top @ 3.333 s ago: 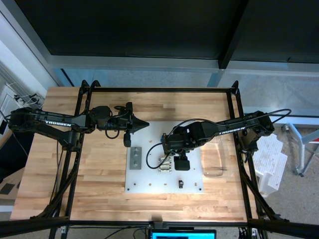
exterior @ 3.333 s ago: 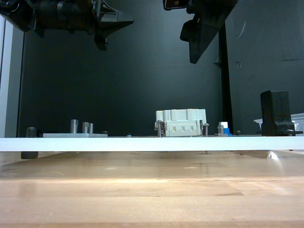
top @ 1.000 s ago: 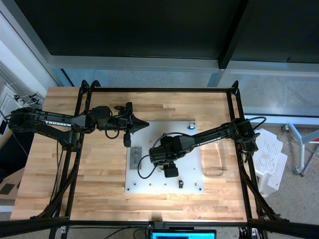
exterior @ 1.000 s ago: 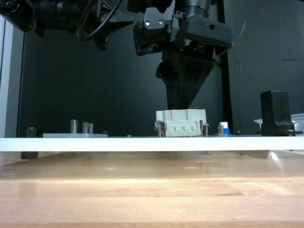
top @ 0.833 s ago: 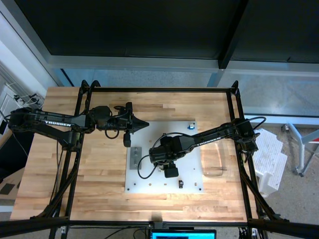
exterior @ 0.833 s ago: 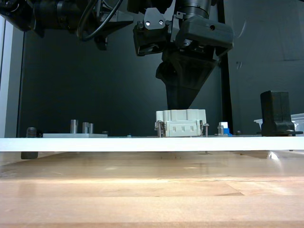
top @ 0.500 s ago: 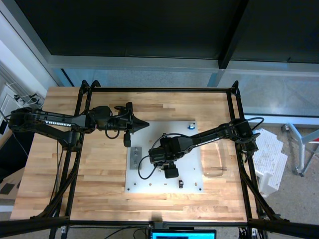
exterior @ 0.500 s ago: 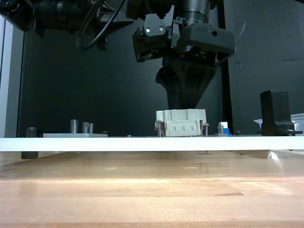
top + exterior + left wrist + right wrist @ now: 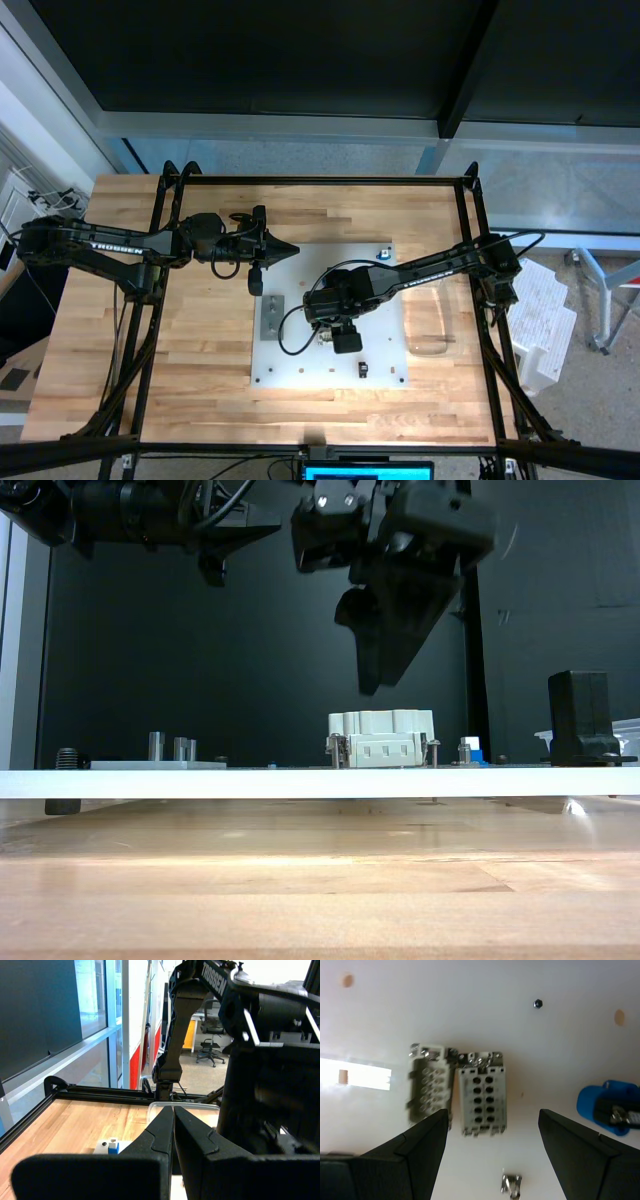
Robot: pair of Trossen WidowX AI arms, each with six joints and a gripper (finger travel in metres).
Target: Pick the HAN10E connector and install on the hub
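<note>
Spread apart, right claw (image 9: 372,680) hung over connector (image 9: 430,1085) and hub (image 9: 481,1092); TROSSEN arm's (image 9: 100,245) left claw (image 9: 290,248), closed, hovered near plate's (image 9: 290,370) far-left corner.

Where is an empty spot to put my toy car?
Bare: the wooden table along its near edge, and the white plate's near-left corner, bordered by grey block and small black piece. Crowded: the plate's middle, where the open right gripper hovers over HAN10E connector and hub. The shut left gripper hangs above the plate's far-left corner.
</note>
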